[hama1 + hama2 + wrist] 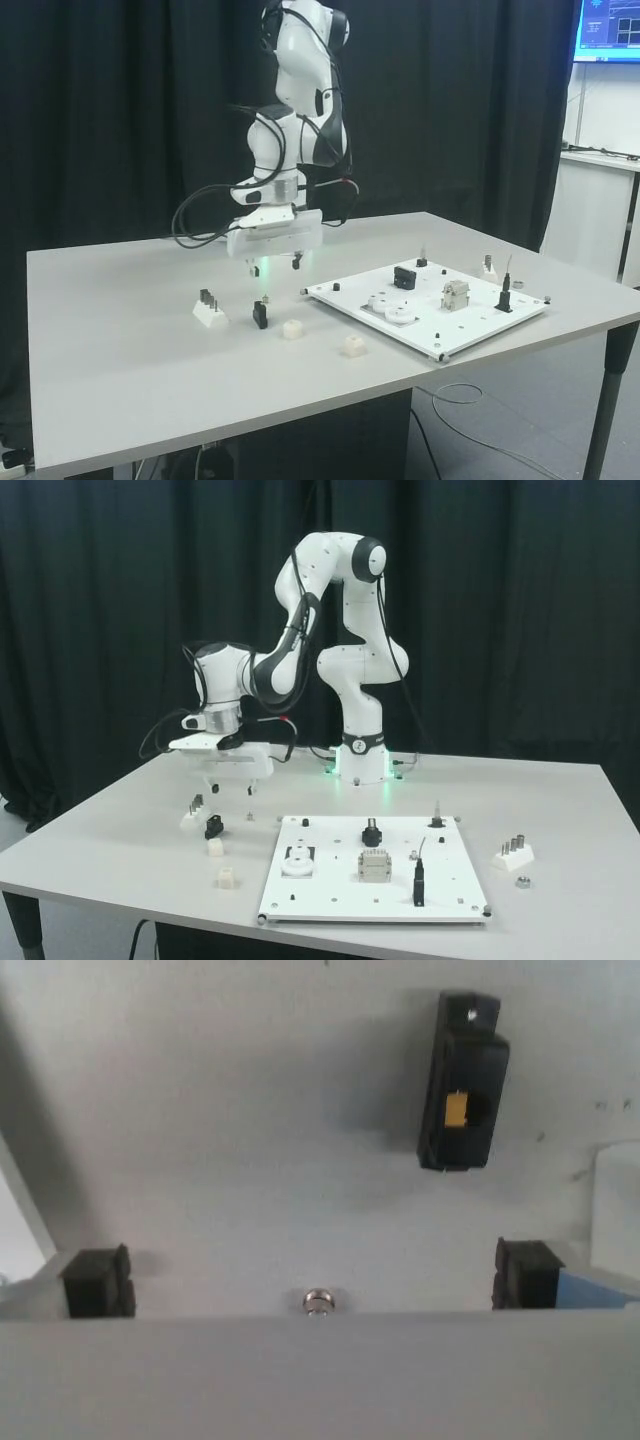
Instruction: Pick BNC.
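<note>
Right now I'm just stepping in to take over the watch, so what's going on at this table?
The white Franka arm holds its gripper above the grey table, fingers open and empty. Below it sit a small black connector part and a small metal BNC piece, both untouched. The wrist view shows the BNC piece lying between the fingertips. Nothing has been picked yet. The white assembly board lies off to the side.

No text, label, brand, number or sign can be read anywhere. The screen [608, 30] beyond the bench's [120, 300] far corner shows marks too small to read.
</note>
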